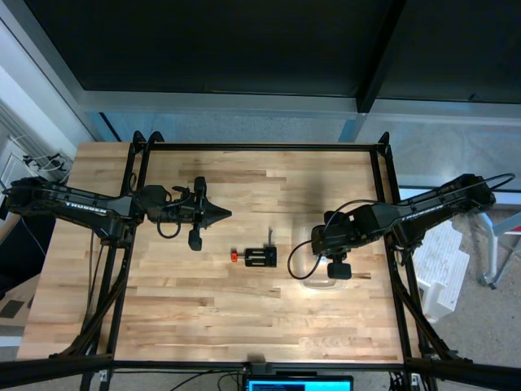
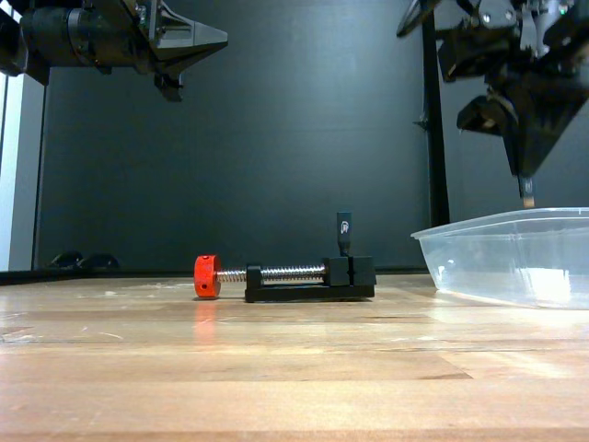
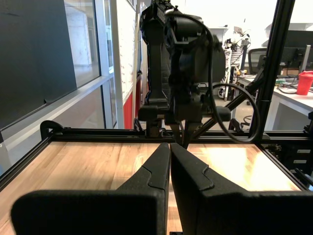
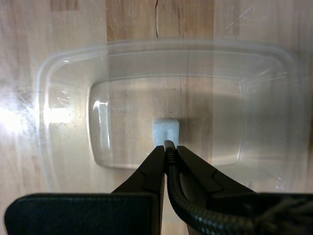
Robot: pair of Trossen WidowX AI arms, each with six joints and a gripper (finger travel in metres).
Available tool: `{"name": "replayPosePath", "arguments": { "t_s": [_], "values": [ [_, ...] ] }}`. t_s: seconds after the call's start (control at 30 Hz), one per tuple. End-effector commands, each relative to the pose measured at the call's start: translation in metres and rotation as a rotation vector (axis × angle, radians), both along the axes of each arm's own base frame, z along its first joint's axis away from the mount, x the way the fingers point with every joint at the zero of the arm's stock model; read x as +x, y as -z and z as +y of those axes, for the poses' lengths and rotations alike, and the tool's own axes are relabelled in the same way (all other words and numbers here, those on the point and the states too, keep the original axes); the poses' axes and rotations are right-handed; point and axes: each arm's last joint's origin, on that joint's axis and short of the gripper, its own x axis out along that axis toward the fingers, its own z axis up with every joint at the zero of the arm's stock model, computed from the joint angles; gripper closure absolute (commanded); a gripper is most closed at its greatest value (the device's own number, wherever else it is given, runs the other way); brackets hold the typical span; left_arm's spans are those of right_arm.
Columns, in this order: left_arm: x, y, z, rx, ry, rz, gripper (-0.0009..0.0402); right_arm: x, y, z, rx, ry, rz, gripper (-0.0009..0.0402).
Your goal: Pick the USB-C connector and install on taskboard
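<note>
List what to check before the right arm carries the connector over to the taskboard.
1. USB-C connector gripped by right claw: ok, shut on it.
2. Connector above the clear tray rim: ok in the low view.
3. Only the connector picked, white block lies in the tray: ok.
4. Target taskboard sits flat on the table, pin upright: ok.
5. Spare left claw out of the way: ok, shut, high, left of the taskboard.
6. Connector's orientation for insertion: cannot tell.
</note>
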Motion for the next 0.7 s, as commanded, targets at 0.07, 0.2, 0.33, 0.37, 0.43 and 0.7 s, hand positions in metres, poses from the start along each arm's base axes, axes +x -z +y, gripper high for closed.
{"name": "replayPosePath", "arguments": {
  "t_s": [0.07,0.2,0.33,0.37,0.43,0.7],
  "values": [
    [0.0,0.0,0.0,0.0,0.0,0.0,0.0393,-0.002,-0.014,-0.001,-0.001,0.001,0.0,0.0393],
    [0.0,0.0,0.0,0.0,0.0,0.0,0.0393,-0.003,-0.022,-0.001,-0.002,0.001,0.007,0.0393],
    [0.0,0.0,0.0,0.0,0.0,0.0,0.0393,-0.001,-0.024,-0.001,0.001,0.003,-0.005,0.0393],
    [0.0,0.0,0.0,0.0,0.0,0.0,0.0393,0.001,-0.026,-0.001,-0.003,0.005,-0.009,0.0393],
    [0.0,0.0,0.0,0.0,0.0,0.0,0.0393,0.006,-0.028,0.0,-0.018,0.012,-0.019,0.0393],
    [0.0,0.0,0.0,0.0,0.0,0.0,0.0393,0.034,-0.034,-0.004,-0.029,0.014,-0.036,0.0393]
  ]
}}
